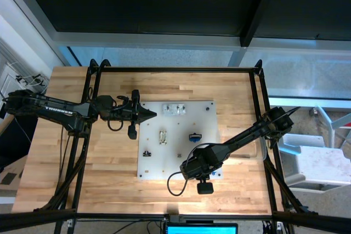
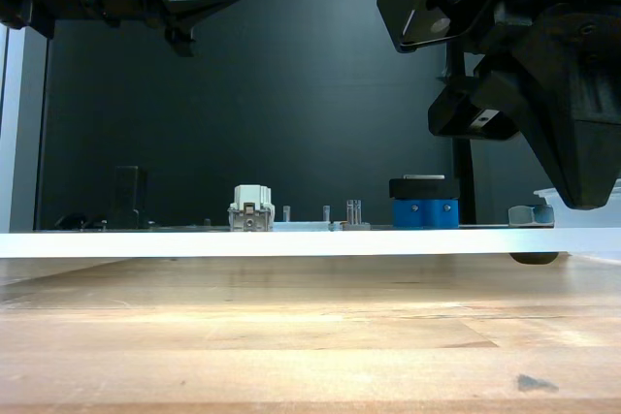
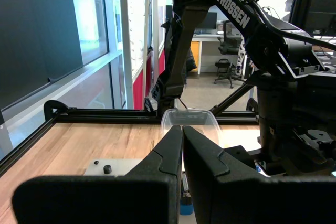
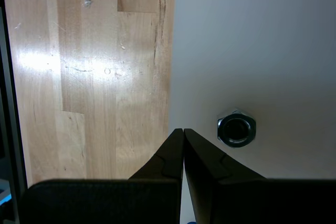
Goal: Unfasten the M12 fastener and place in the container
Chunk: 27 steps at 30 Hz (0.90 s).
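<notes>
Overhead light fills my high view, and the table (image 1: pixel 66 152) glows evenly. My low view is dim and backlit, with the near table blurred. The left pincer (image 3: pixel 182 129), tips together over the board's (image 1: pixel 156 163) far left edge, looks soft against a bright background. The right pincer (image 4: pixel 183 132), tips together over the board's near edge, is a dark shape beside table glare.

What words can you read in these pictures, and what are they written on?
"TROSSEN": big white letters on the right arm, left wrist view.
"TROSSEN": small white letters on the left arm, high view.
Nothing else can be read.
Left tool: shut, above the white board's far left corner.
Right tool: shut, beside the silver nut on that board.
</notes>
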Tool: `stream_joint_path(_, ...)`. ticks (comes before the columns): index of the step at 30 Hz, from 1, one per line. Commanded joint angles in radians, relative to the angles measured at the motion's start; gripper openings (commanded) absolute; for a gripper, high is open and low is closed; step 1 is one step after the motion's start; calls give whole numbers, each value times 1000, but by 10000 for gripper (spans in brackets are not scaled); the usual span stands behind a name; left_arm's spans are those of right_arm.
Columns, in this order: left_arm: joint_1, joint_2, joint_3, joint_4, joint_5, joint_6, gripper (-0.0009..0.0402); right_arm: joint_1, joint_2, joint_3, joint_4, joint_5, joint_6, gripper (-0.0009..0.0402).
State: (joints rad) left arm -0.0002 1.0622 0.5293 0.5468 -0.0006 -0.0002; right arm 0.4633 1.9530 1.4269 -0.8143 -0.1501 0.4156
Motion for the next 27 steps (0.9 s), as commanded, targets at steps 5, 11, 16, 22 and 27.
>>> stream_joint_path(5,0,0,0,0,0,0,0,-3,1,-6,-2,29,8,0)
stream_joint_path(11,0,0,0,0,0,0,0,-3,1,-12,-6,31,34,0)
stream_joint_path(16,0,0,0,0,0,0,0,-3,1,-13,-7,29,49,0)
stream_joint_path(22,0,0,0,0,0,0,0,-4,1,-13,-8,52,53,0)
stream_joint_path(27,0,0,0,0,0,0,0,-4,1,-13,-8,53,59,0)
